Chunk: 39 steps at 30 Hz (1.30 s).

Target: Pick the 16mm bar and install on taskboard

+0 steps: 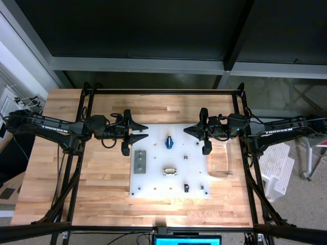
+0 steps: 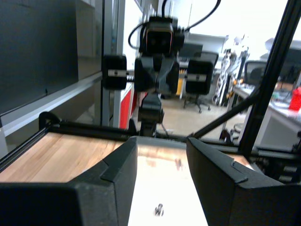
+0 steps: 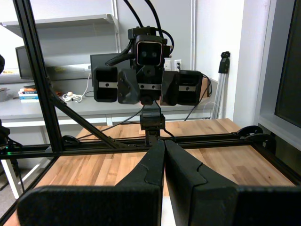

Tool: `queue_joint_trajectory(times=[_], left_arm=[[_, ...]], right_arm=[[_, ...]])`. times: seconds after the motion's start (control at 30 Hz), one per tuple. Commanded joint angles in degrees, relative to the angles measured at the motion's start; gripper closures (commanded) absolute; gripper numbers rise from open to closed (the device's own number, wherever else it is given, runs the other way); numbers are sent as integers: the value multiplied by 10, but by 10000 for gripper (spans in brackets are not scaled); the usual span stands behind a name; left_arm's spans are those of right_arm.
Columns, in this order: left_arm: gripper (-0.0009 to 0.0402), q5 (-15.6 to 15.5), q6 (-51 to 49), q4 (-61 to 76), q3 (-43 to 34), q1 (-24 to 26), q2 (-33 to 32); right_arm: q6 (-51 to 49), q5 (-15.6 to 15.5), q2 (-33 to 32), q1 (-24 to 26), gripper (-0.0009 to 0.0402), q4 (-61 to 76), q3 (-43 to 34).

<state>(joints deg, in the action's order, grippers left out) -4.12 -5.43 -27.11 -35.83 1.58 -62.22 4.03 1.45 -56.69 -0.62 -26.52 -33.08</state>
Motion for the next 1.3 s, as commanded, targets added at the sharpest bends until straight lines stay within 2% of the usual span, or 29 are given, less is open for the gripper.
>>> queue_joint_trajectory(times=[0.03,0.33,0.43,1.3], left_arm=[[285,0,15,16,0,0,0],[397,0,17,10,0,0,0],[388,0,17,6,0,0,0],[393,2,17,-2,0,0,0]], right_arm=[[0,0,0,0,393,0,0],[0,0,0,0,393,0,0],[0,0,0,0,393,0,0],[0,0,0,0,393,0,0]])
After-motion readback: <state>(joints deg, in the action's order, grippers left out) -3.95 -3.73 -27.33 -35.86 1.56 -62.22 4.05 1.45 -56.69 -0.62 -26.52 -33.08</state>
